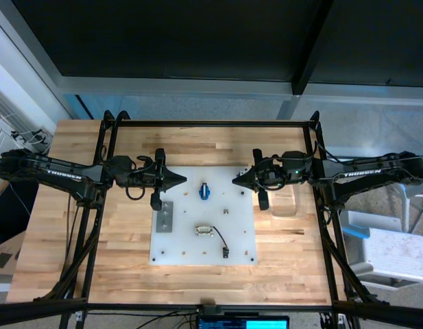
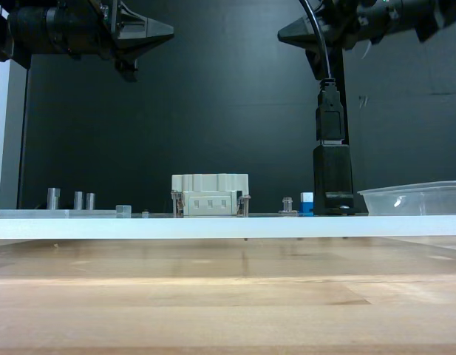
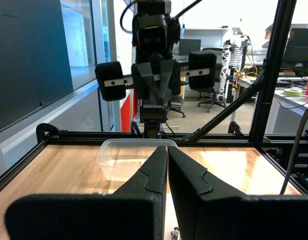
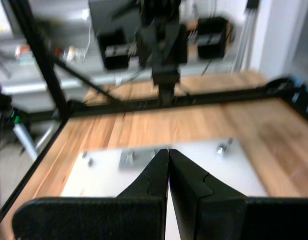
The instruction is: Remove the USB connector from the USB hub and place in the container
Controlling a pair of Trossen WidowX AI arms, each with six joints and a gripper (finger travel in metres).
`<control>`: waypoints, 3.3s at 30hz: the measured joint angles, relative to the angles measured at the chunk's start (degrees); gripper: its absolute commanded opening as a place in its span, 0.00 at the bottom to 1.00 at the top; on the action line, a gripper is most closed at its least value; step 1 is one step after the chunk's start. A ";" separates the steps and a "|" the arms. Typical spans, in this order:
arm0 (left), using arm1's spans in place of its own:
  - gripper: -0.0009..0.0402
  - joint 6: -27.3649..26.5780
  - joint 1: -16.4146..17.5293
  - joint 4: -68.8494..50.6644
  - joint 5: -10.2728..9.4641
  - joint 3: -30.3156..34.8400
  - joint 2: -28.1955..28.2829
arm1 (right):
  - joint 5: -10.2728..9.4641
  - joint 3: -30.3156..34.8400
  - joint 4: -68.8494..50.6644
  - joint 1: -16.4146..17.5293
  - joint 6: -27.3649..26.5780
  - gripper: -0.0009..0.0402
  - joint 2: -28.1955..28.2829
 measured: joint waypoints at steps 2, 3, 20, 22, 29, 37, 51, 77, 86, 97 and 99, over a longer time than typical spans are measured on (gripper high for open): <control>0.02 0.00 0.00 0.00 -0.02 0.00 0.00 | 0.04 3.04 -6.88 0.52 -0.09 0.02 0.13; 0.02 -0.02 0.00 0.00 0.00 0.00 0.00 | 0.09 4.42 -10.32 0.76 -0.09 0.02 0.15; 0.02 -0.02 0.00 0.00 0.00 0.00 0.00 | 7.67 22.27 -48.11 14.23 8.98 0.10 3.41; 0.02 -0.02 0.00 0.00 0.00 0.00 0.00 | 8.44 23.17 -49.59 16.37 10.56 0.13 4.13; 0.02 0.00 0.00 0.00 -0.02 -0.02 0.00 | 10.69 25.75 -53.53 22.18 13.70 0.19 8.50; 0.02 0.00 0.00 0.00 0.00 -0.02 0.00 | 13.70 26.88 -54.34 26.95 17.94 0.26 13.44; 0.02 0.00 0.00 0.00 0.00 -0.02 0.00 | 13.84 33.38 -53.86 31.78 21.97 0.28 24.63; 0.02 0.00 0.00 0.00 0.00 0.00 0.00 | 16.87 36.72 -46.27 32.15 25.53 0.28 38.53; 0.02 0.00 0.00 0.00 -0.02 0.00 0.00 | 18.21 36.65 -42.91 31.98 25.44 0.28 41.42; 0.02 0.00 0.00 0.00 -0.02 -0.02 0.00 | 18.36 36.63 -40.79 31.30 25.49 0.27 43.67; 0.02 -0.02 0.00 0.00 0.00 -0.02 0.00 | 18.34 36.63 -40.81 31.23 25.49 0.26 43.76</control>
